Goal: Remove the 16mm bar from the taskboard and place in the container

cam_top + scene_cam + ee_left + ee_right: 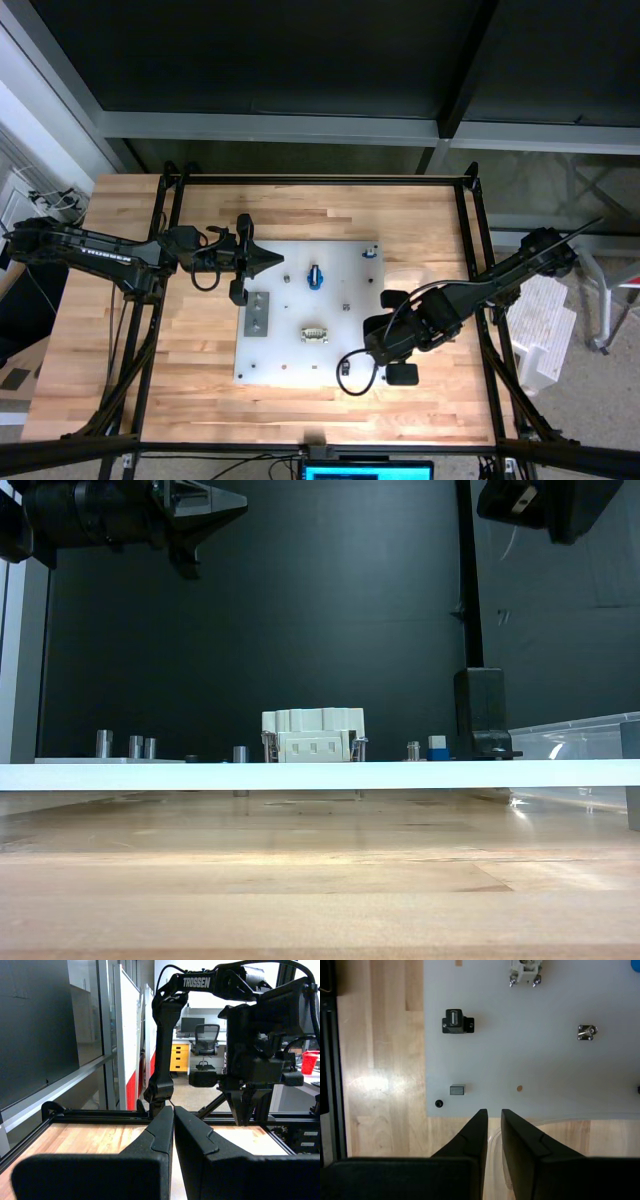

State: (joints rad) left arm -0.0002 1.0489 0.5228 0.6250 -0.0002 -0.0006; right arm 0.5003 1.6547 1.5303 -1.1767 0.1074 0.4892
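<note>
The white taskboard (345, 262) lies mid-table. In the right wrist view a tiny dark-grey stubby piece, the 16mm bar (457, 1090), sits on the taskboard (545, 1060) near its corner. My right gripper (491, 1112) hangs high over the board's edge, just short of the bar, above the rim of the clear container (555, 1119). Its fingers stand a narrow gap apart with nothing between them. The container (580, 745) stands beside the board's right side. My left gripper (272, 262) hovers shut and level, high over the board's far-left part.
On the board are a blue knob (315, 277), a grey metal plate (258, 317), a beige connector (314, 333) and a black socket (457, 1022). A black frame (320, 180) rings the table. A loose cable (352, 375) hangs under the right arm.
</note>
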